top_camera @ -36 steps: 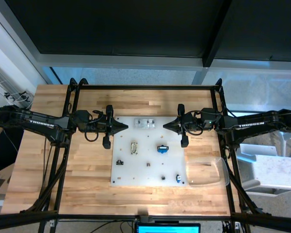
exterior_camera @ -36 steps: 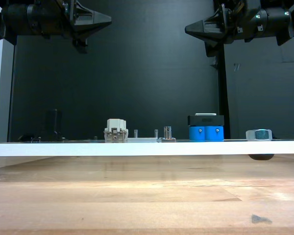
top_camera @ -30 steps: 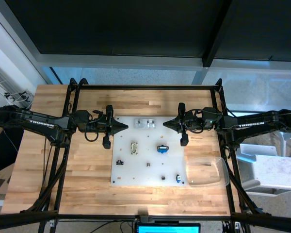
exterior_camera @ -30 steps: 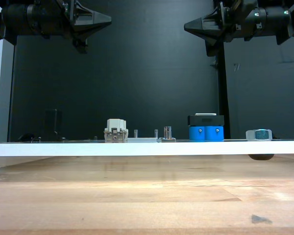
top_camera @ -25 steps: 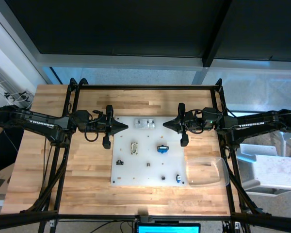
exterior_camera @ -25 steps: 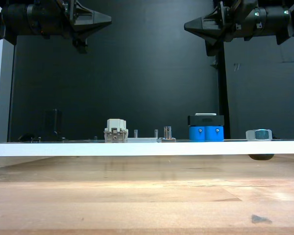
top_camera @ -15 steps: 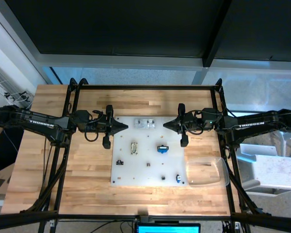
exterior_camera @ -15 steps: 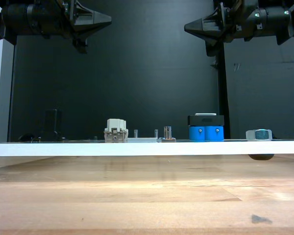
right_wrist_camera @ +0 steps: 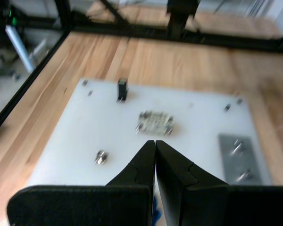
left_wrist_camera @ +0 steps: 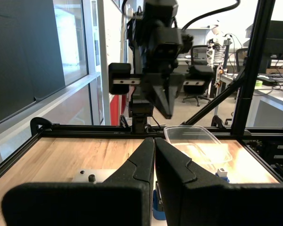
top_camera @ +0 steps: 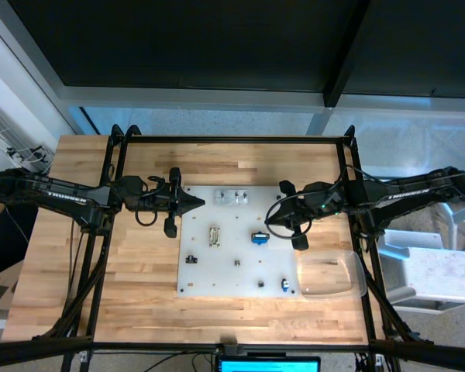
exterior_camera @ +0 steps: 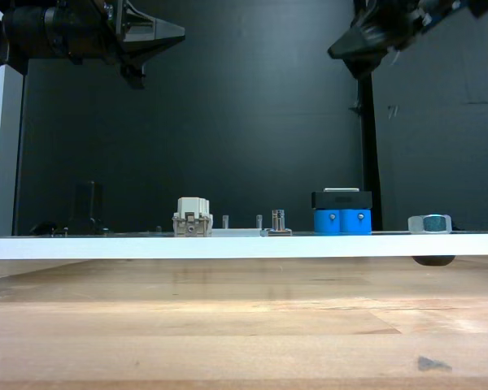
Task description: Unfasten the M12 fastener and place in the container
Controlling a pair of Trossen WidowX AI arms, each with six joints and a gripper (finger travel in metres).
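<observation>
Plainly, the fastener (top_camera: 261, 284) sits on its stud near the board's (top_camera: 201, 267) near right edge. From above it is a tiny dark, roundish spot. Seen level, it is a squat silver-grey nut. The container (top_camera: 358, 270), clear and shallow, lies on the tabletop (top_camera: 139, 310) just right of the board, apart from the fastener. The left gripper (top_camera: 200, 203) hangs high over the board's far left edge, fingers together. The right gripper (top_camera: 268, 221) hangs high over the board's right side near a blue connector (top_camera: 258, 237), fingers together.
</observation>
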